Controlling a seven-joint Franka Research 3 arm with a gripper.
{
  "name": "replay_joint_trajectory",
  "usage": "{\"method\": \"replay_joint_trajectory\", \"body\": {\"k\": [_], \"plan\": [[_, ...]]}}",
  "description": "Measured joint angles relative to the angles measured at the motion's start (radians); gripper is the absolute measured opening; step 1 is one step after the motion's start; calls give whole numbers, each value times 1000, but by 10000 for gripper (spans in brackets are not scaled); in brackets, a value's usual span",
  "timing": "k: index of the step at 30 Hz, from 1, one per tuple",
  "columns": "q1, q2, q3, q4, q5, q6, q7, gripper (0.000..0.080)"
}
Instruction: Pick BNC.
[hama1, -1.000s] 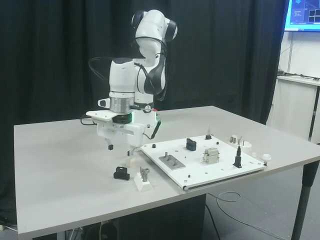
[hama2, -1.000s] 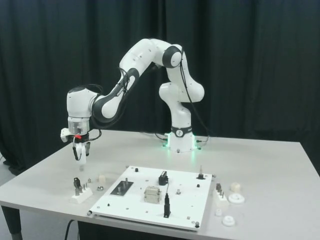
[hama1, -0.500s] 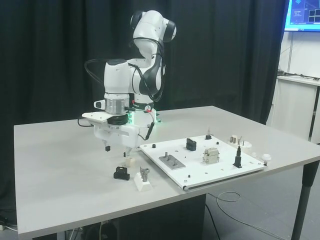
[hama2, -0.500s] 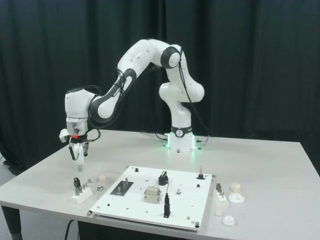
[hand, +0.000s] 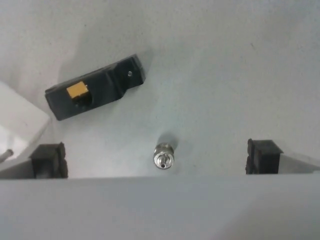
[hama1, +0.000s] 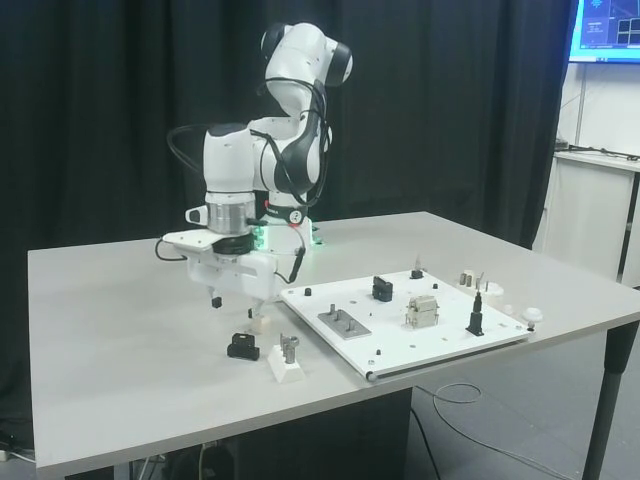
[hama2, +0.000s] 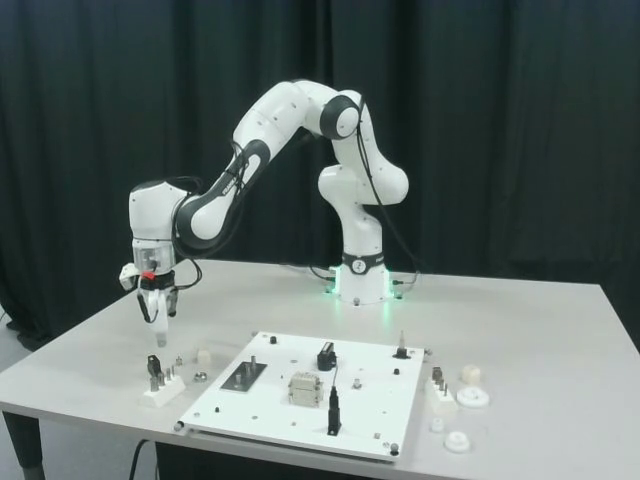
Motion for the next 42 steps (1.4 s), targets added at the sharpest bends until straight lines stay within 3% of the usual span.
{"method": "replay_joint_trajectory", "body": {"k": [11,42], "plan": [[5,30,5,0,1,31,-43,800],[5,86,25,-6,5,32,-69,800]]}}
